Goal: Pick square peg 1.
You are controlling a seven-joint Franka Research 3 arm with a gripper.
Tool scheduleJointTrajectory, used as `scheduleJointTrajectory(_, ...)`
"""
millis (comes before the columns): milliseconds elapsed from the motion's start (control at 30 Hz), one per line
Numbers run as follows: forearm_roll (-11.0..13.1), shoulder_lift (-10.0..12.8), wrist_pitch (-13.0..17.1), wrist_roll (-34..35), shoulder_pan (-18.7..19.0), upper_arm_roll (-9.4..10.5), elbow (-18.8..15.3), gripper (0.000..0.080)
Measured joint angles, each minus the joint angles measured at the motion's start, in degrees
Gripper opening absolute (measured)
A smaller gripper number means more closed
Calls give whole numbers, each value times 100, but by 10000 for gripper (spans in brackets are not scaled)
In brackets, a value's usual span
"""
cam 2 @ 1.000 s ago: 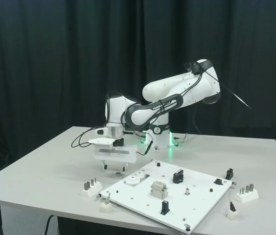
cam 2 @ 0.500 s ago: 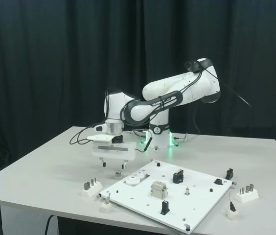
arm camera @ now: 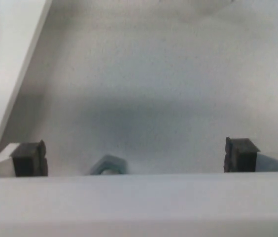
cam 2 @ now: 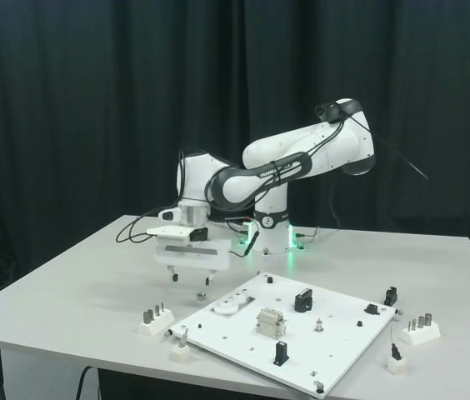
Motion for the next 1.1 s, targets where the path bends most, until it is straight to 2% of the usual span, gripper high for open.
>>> scheduleJointTrajectory(733,-90,0,54,100,-138,-24,221,800)
scheduleJointTrajectory(1100,-90,-1,101,310,-294,-30,438,800)
